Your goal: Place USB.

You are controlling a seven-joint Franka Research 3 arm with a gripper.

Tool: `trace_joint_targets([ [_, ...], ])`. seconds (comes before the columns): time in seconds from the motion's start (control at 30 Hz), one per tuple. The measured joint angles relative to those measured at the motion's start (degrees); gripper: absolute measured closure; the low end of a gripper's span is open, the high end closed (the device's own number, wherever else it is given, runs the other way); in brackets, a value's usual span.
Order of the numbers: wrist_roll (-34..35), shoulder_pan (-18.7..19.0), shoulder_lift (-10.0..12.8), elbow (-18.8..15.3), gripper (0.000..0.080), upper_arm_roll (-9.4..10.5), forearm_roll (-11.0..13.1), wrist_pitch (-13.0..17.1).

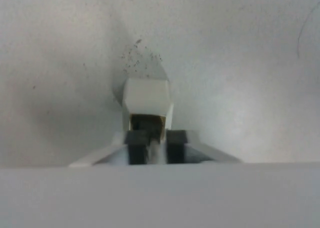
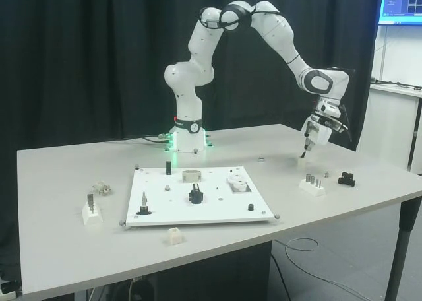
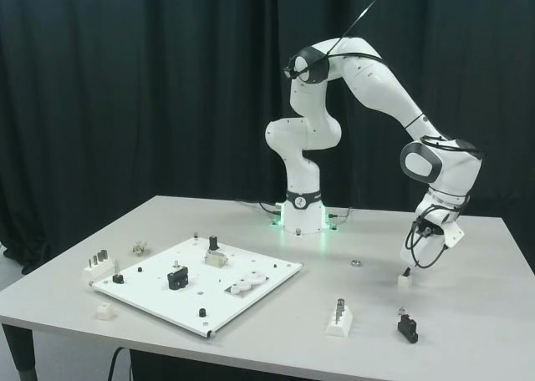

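Gripper (image 1: 151, 147) fingers pinch a dark USB plug standing in the white holder (image 1: 147, 102). Both room views show that holder (image 2: 301, 160) (image 3: 405, 279) on the grey table (image 2: 59, 175), far from the white board (image 2: 158, 212). Best to lift straight up.

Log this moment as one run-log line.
stage: at holder | gripper: shut on USB plug | white holder block: on grey table

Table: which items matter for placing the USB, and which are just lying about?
Job in hand:
- gripper
- dark piece at its tip, probably the USB
- small white block beneath it

Lying about:
- white board with fixtures
- pin holder
- black clip
- white cube
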Motion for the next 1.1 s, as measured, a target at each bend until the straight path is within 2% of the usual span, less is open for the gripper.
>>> trace_joint_targets([
  [0.03,0.0,0.0,0.04,0.0,0.0786,-0.06,0.03,0.04],
  [0.07,0.0,0.0,0.06,0.0,0.0715,-0.11,0.04,0.05],
  [0.23,0.0,0.05,0.06,0.05,0.0715,-0.49,0.05,0.04],
  [0.27,0.0,0.08,0.05,0.11,0.0362,-0.6,0.05,0.02],
  [0.53,-0.03,0.39,-0.24,1.87,0.0362,-1.34,0.05,-2.5],
  [0.57,-0.03,0.4,-0.27,2.18,0.0025,-1.35,0.05,-3.01],
  [0.8,-0.03,0.54,-0.69,4.4,0.0006,-1.35,0.11,-6.72],
  [1.1,-0.03,0.62,-0.99,6.23,0.0006,-1.35,0.23,-9.67],
])
